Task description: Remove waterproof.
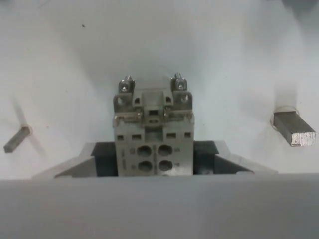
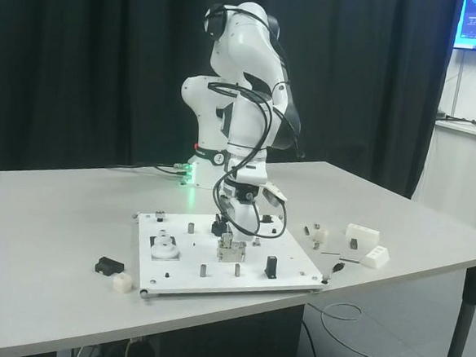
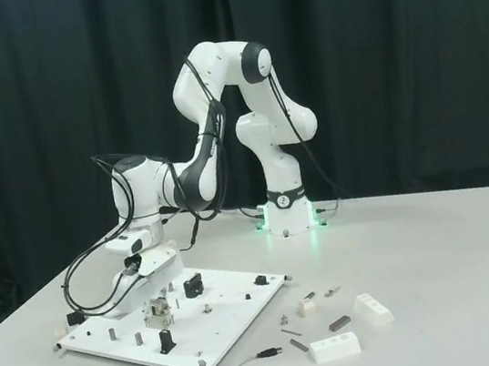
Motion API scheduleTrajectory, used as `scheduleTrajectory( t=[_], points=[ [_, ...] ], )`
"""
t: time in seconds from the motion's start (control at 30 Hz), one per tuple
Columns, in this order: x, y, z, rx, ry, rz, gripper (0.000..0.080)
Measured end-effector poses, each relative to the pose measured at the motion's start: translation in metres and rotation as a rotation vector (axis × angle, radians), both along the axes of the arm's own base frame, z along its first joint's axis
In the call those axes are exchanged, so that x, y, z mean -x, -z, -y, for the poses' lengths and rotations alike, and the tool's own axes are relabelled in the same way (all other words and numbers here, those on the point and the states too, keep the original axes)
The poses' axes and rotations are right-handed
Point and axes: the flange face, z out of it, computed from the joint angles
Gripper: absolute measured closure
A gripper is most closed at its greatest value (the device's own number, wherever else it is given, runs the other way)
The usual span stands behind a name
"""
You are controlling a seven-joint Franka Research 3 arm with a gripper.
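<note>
On the left of the first room view, a small black part (image 2: 109, 264) and a white block (image 2: 122, 282) lie on the grey surface (image 2: 56, 215) just off the corner of the white board (image 2: 215, 275). The board carries a white round piece (image 2: 164, 248) toward its left side, several short pegs, and a black block (image 2: 271, 267) toward its right. Near the middle stands the waterproof connector (image 2: 231, 248), a grey body with metal clamps; in the wrist view the waterproof connector (image 1: 152, 130) sits upright in a dark recess, four round sockets on its face and two screw posts at its far end. The white arm (image 2: 244, 89) bends down over it, and the end effector (image 2: 237, 214) hangs directly above the connector, close to it; whether it is released or clenched I cannot tell, since the fingertips do not show clearly in any view. In the second room view the end effector (image 3: 152, 282) likewise sits just over the connector (image 3: 159, 313). To the right of the board, on the bare surface, lie small loose parts and two white blocks (image 2: 363, 234) (image 2: 375, 256), well apart from the connector.
</note>
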Motion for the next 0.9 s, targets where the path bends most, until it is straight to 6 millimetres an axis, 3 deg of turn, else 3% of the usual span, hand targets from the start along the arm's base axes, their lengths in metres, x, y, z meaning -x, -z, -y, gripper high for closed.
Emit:
scheduleTrajectory(
  t=[0.4,0.9],
  points=[
    [-0.003,-0.006,0.001,-0.004,0.001,-0.012,0.0492],
    [-0.01,-0.053,-0.002,-0.02,0.0,-0.032,0.0492]
  ],
)
